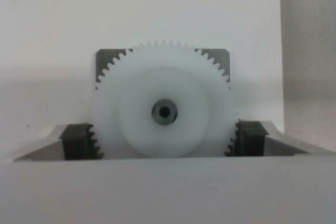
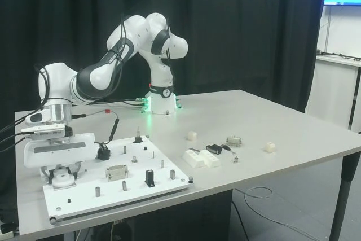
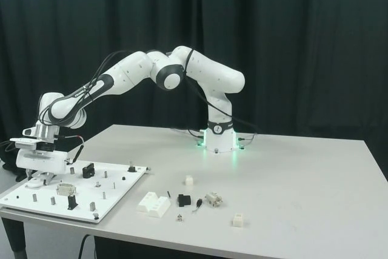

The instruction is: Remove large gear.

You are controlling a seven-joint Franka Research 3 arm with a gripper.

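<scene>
The hand sits low over the large gear at the white board's corner. Short pegs and a black block stand on the board just beside the gear. Past the board, the bench lies open beyond a few small parts.

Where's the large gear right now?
The large gear sits between the gripper fingers in the wrist view. In the first room view it is at the near-left corner of the white board, under the gripper.
</scene>
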